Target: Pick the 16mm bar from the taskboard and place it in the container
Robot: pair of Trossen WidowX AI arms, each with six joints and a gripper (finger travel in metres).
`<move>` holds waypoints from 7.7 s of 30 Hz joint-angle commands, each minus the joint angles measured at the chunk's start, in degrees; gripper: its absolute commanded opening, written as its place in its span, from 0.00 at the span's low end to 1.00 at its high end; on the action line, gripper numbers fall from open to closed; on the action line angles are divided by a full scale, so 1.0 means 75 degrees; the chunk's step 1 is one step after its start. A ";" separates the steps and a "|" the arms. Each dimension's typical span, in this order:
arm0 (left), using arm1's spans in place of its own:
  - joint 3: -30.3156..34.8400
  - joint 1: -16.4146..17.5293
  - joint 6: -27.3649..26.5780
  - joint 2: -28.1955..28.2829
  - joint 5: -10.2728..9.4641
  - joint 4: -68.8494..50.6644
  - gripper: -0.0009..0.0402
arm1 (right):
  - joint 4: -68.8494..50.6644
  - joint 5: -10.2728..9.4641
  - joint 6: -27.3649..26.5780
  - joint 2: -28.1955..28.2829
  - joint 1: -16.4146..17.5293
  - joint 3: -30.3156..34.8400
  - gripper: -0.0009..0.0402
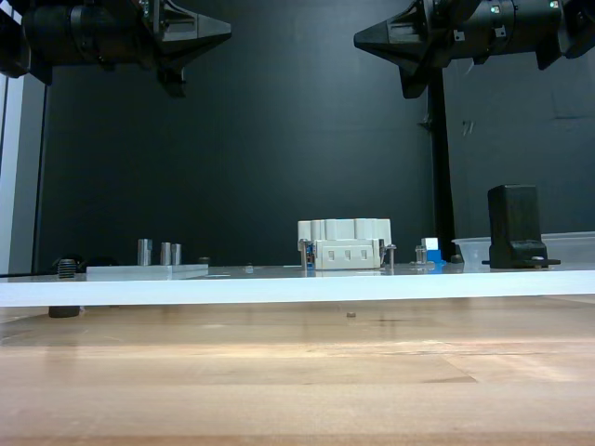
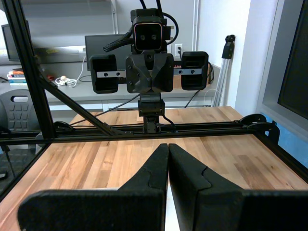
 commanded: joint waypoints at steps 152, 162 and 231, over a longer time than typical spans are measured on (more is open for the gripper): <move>0.0000 -0.0003 0.0000 0.0000 0.0003 0.0000 0.02 | -1.1823 0.0283 0.4532 0.4741 0.4456 0.5665 0.58; 0.0000 0.0000 0.0000 0.0000 0.0003 0.0000 0.02 | -1.1299 0.0291 0.4436 0.4741 0.4450 0.5202 0.61; 0.0000 -0.0003 0.0000 0.0000 0.0003 0.0000 0.02 | -0.9900 0.0204 0.4001 0.5249 0.4433 0.4246 0.23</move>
